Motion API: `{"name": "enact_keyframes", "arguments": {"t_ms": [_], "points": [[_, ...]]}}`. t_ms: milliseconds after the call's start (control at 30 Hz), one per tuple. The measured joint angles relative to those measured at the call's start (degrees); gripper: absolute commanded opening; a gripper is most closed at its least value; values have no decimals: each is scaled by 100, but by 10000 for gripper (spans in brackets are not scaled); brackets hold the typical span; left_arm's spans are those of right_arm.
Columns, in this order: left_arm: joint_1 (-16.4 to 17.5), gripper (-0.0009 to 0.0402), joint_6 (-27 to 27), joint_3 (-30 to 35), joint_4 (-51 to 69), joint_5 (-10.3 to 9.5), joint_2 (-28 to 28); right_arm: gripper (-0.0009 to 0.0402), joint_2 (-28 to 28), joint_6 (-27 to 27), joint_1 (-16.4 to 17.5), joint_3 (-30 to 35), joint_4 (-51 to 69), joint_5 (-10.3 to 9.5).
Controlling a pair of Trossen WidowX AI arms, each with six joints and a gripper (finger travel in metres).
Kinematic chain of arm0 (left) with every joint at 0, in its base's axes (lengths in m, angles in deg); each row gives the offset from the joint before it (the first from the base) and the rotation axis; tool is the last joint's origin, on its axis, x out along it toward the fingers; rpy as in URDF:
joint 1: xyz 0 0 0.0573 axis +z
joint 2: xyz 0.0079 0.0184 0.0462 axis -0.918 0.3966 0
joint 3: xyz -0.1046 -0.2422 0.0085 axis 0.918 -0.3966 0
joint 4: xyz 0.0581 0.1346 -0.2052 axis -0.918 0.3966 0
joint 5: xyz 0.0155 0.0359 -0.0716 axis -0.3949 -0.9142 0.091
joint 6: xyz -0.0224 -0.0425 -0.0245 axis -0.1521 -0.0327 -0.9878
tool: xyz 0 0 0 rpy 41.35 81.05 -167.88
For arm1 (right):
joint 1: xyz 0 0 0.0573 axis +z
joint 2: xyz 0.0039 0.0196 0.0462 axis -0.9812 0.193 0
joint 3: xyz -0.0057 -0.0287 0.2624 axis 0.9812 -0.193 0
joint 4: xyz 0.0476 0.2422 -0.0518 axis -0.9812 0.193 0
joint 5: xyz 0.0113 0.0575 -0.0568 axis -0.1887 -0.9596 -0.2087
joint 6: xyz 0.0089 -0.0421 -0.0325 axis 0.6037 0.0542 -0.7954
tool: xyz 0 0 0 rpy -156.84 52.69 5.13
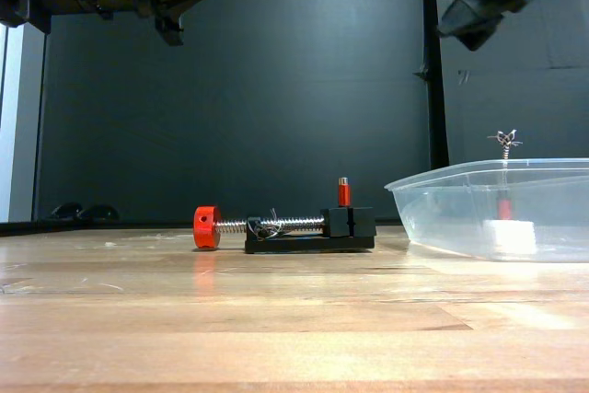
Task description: Pick the RCA connector and install on taskboard
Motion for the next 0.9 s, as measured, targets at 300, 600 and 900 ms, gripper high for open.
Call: {"name": "enact_keyframes", "arguments": {"t_ms": [300, 600, 900], "points": [[0, 0, 0, -2, 0, -2, 0, 0, 2, 671, 601, 48, 1054, 227], [0, 0, 0, 0, 0, 0, 0, 0, 256, 1023, 905, 46, 1652, 264], [0, 0, 0, -2, 0, -2, 0, 41, 789, 1023, 977, 26, 1613, 264]]}}
